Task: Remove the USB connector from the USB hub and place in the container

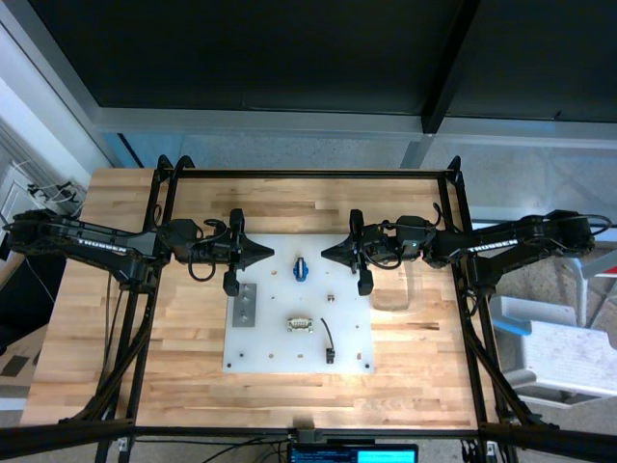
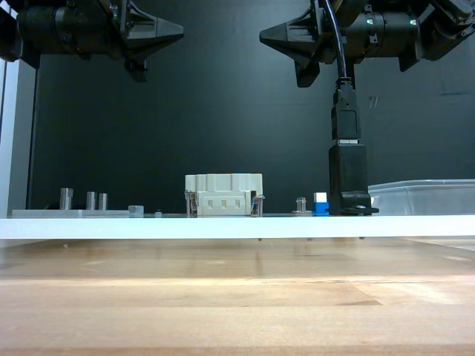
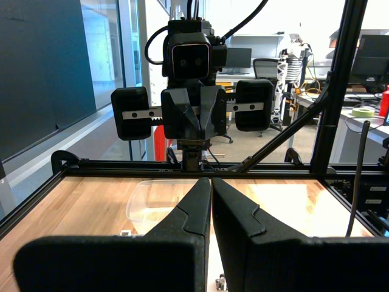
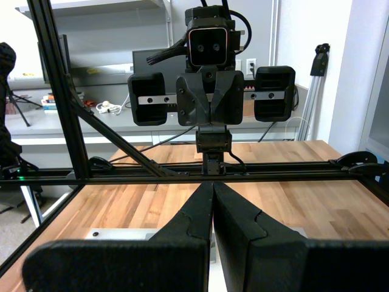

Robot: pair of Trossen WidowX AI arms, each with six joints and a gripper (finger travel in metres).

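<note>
The USB hub (image 1: 330, 357) is a small black block near the front right of the white board (image 1: 280, 352). In the low view the USB hub (image 2: 348, 178) stands upright with the USB connector (image 2: 345, 119) plugged into its top, its thin cable rising behind. The connector's cable (image 1: 326, 334) runs away from the hub. The clear container (image 1: 397, 289) lies on the wood right of the board, under the right arm; it also shows as the container (image 2: 424, 196). My left gripper (image 1: 272, 253) and right gripper (image 1: 325, 254) hover high above the board's far half, tips facing, both shut and empty.
A beige-grey connector (image 1: 300, 326) sits mid-board, a blue part (image 1: 300, 268) behind it, and a grey block with pegs (image 1: 247, 307) at the left. A black frame (image 1: 308, 175) rings the wooden table.
</note>
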